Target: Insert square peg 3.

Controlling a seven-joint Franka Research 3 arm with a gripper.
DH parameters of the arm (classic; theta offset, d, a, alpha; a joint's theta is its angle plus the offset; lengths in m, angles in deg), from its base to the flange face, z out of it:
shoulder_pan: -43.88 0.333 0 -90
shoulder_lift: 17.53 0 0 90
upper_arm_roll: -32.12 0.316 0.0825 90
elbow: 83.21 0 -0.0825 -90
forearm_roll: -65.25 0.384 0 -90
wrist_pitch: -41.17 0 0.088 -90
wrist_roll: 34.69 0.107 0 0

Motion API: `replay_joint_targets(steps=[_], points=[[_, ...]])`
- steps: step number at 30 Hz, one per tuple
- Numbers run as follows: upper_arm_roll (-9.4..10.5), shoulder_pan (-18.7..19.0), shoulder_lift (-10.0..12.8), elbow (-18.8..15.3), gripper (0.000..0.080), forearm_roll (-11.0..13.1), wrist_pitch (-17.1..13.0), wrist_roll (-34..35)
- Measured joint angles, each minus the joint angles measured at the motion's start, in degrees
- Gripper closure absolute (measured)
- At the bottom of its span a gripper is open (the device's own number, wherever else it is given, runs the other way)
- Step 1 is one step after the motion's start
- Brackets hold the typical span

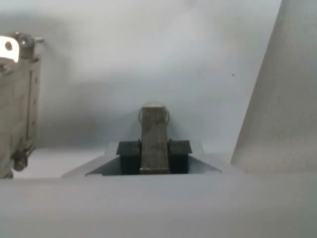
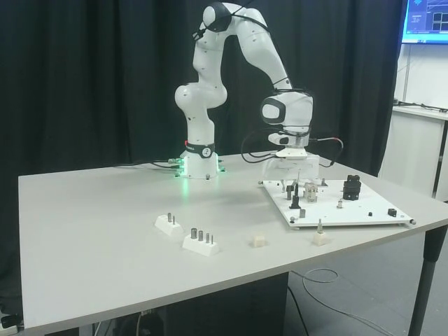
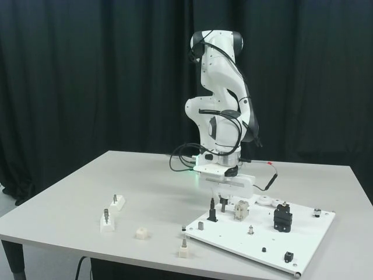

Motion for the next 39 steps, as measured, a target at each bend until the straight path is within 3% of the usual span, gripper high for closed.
replay_joint_targets(steps=[22,39], points=[[0.00,-0.4,0.1,0.0,0.0689,2.8,-0.7,5.7],[0.00,-0.5,0.2,0.5,0.0689,3.2,0.4,3.3]])
